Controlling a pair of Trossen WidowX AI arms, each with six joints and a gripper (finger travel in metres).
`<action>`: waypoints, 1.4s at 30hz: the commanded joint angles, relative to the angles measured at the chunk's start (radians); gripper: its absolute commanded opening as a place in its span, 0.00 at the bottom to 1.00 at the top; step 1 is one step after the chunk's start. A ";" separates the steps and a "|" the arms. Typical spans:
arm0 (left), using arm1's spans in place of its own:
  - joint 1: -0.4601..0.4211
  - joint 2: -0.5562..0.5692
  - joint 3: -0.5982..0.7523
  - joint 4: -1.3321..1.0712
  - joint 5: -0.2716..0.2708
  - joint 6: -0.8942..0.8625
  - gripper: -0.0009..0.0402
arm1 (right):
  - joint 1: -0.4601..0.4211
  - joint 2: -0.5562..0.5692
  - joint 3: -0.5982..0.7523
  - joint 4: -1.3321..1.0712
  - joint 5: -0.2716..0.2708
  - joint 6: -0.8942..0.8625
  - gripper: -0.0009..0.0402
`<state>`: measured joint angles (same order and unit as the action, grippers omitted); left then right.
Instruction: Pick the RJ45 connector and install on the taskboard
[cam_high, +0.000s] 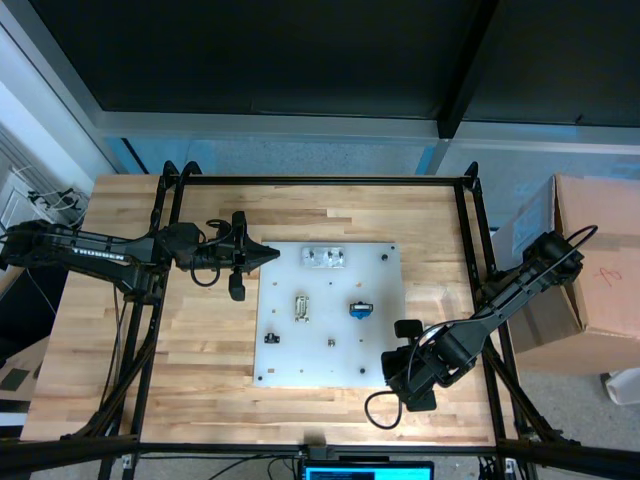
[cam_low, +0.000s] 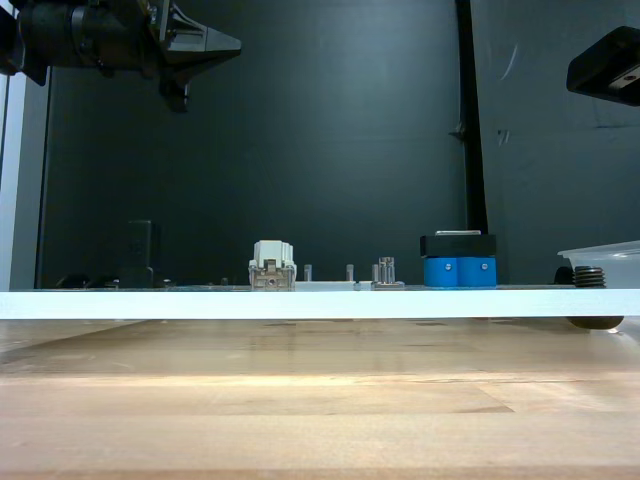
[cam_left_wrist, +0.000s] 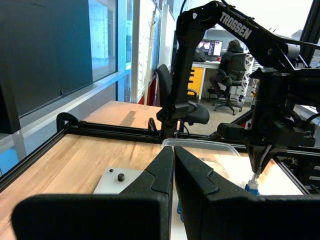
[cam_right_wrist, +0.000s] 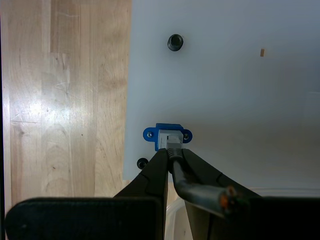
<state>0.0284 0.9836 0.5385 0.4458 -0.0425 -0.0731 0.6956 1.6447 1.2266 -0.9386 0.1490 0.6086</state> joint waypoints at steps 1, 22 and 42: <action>0.000 0.000 0.000 0.000 0.000 0.000 0.02 | 0.001 0.001 0.000 -0.005 -0.003 0.002 0.02; 0.000 0.000 0.000 0.000 0.000 0.000 0.02 | 0.003 0.034 -0.084 0.080 -0.026 0.017 0.02; 0.000 0.000 0.000 0.001 0.000 0.000 0.02 | 0.003 -0.013 -0.076 0.070 -0.037 0.021 0.04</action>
<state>0.0284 0.9833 0.5388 0.4461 -0.0425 -0.0731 0.6975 1.6356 1.1503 -0.8646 0.1120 0.6273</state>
